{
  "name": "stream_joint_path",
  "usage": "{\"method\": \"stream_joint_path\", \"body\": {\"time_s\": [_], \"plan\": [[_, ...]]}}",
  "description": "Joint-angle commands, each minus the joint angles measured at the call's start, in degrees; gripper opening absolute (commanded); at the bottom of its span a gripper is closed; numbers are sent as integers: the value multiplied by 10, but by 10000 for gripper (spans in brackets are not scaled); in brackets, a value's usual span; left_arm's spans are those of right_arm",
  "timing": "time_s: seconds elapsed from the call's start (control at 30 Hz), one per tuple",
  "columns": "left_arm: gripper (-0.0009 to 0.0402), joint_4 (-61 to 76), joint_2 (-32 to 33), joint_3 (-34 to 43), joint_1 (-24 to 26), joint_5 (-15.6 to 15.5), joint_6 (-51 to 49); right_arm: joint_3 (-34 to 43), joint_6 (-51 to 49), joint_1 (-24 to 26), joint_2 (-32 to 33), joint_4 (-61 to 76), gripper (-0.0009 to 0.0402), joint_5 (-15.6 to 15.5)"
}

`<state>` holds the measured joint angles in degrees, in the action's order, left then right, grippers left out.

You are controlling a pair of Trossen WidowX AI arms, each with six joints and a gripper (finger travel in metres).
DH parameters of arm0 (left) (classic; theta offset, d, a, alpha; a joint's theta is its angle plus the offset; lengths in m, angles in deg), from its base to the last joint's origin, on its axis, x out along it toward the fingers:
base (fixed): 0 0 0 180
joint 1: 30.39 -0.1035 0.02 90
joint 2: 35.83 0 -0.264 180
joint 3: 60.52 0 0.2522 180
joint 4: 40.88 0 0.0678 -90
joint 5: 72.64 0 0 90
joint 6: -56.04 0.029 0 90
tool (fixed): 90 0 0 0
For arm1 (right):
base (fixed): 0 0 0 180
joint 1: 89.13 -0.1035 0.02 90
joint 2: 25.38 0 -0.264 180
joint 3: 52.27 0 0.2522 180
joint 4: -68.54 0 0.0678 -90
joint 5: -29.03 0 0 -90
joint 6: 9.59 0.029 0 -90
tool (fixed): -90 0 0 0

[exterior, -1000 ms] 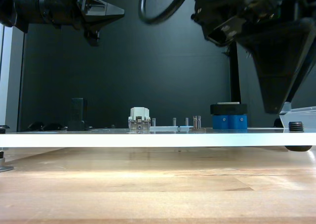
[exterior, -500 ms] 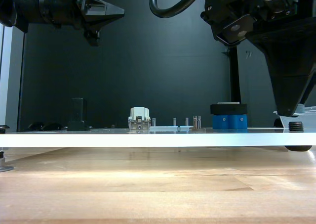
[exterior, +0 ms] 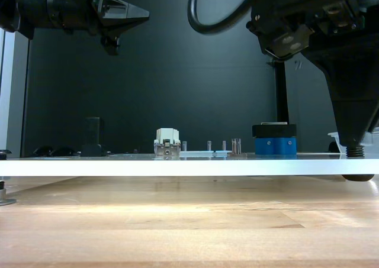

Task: Pick the M12 nut and place it on its threads and fasten

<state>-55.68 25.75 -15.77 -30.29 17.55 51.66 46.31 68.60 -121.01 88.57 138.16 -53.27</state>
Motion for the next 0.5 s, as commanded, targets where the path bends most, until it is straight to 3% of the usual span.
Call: {"method": "stream_joint_path", "body": {"time_s": [0.03,0.5], "plan": [[0,0,0,0,0,0,0,-4,0,0,8,-11,4,-1],[0,0,0,0,0,0,0,-13,-3,0,9,-28,4,-2]]}}
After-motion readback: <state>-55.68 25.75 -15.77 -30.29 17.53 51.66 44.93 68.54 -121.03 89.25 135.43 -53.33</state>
